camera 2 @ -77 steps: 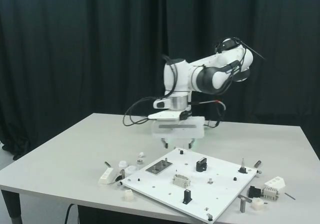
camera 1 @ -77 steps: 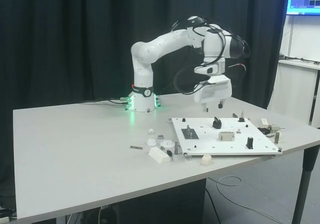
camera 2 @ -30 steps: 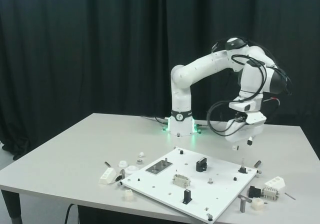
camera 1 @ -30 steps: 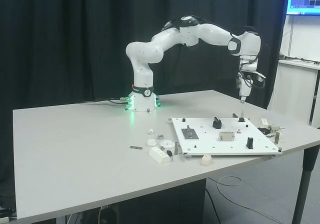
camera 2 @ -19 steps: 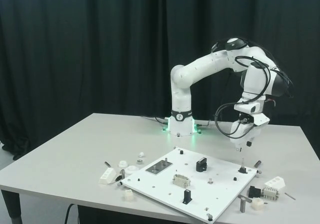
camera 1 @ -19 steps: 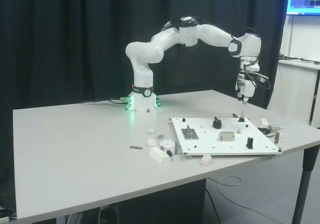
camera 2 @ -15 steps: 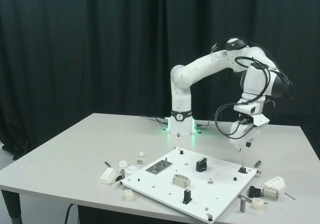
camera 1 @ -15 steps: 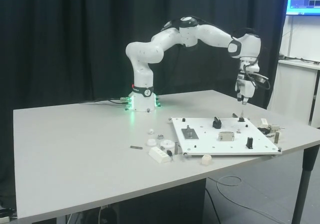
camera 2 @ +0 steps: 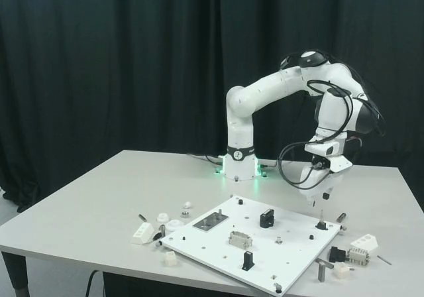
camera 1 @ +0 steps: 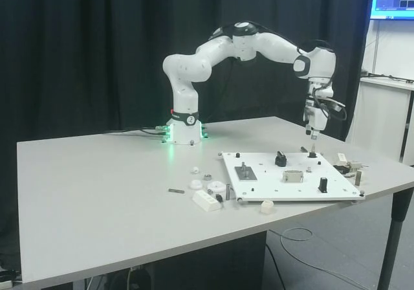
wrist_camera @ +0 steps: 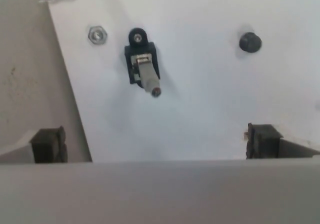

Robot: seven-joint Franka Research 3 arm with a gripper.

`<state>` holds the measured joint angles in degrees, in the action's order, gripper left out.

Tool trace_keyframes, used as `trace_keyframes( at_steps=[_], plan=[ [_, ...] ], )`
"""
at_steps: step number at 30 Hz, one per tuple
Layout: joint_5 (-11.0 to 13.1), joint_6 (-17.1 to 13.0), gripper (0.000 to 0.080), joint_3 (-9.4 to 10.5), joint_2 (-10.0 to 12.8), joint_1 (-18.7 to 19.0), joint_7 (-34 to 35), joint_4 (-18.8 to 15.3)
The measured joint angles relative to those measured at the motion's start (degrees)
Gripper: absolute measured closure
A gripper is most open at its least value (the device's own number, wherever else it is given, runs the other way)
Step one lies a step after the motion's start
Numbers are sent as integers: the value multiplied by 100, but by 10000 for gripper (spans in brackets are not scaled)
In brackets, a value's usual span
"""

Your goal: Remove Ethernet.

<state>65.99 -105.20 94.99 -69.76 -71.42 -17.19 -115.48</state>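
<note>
The Ethernet plug (wrist_camera: 145, 73) is a grey stub standing upright in a small black socket near the corner of the white board (wrist_camera: 200, 99). It shows as a thin upright pin in the first room view (camera 1: 312, 151) and in the second room view (camera 2: 321, 220). My gripper (wrist_camera: 155, 141) hangs a short way above it, open, and touches nothing. Its two black fingertips (wrist_camera: 48, 144) stand wide apart on either side. From the room, the gripper (camera 1: 312, 130) (camera 2: 318, 197) points straight down over the plug.
The board also carries a black connector (camera 1: 281, 158), a grey connector (camera 1: 293, 176), a black block (camera 1: 323, 184) and a metal plate (camera 1: 244, 171). A nut (wrist_camera: 97, 35) and a black screw (wrist_camera: 250, 42) sit near the socket. Loose white parts (camera 1: 207, 199) lie left of the board, more pieces (camera 1: 349, 167) to its right.
The arm swung from over the board's base-side edge out to its far corner. The gripper turned and settled a little closer over the Ethernet plug.
</note>
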Motion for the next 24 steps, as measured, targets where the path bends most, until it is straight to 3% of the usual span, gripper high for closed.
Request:
trace_keyframes(
  at_steps=[8,24],
  plan=[
    [188,0,3,148,75,-169,-332,40],
    [198,-56,3,395,95,-305,-528,234]
  ],
)
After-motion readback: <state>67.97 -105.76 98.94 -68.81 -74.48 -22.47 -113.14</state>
